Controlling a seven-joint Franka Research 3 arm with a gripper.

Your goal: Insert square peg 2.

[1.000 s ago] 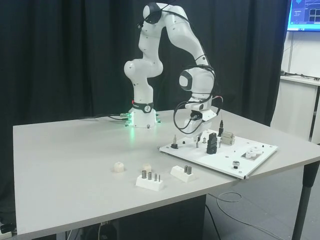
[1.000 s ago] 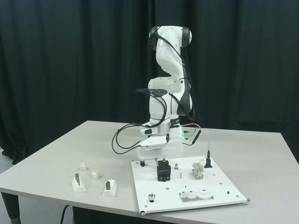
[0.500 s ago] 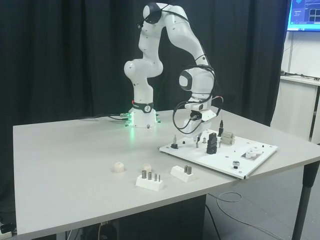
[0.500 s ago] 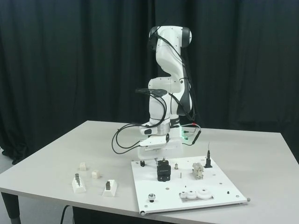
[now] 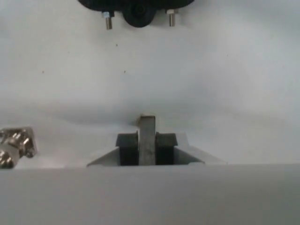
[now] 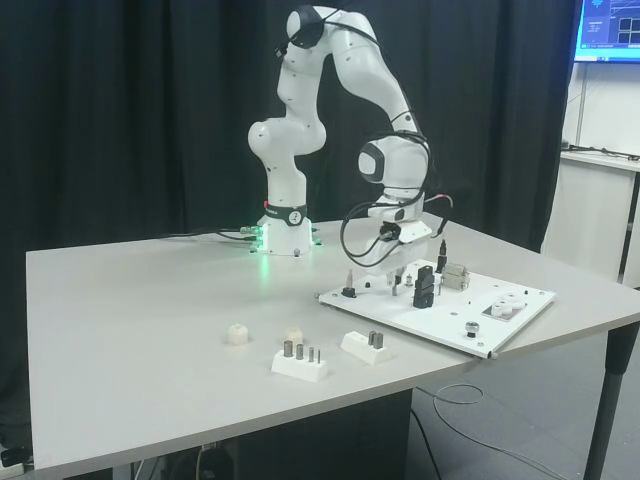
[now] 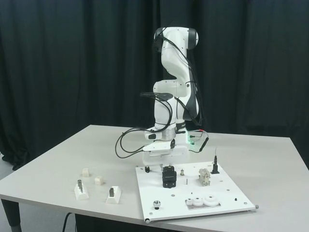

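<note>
black curtains back the grey table (image 6: 130,300), where the gripper (image 5: 146,146) clamps the peg (image 5: 146,133) by its flat sides just above the white board (image 6: 440,310); it looks rigid, smooth, light, likely slippery.

Even room light, soft shadows; wrist view blurred, foreground out of focus.
</note>
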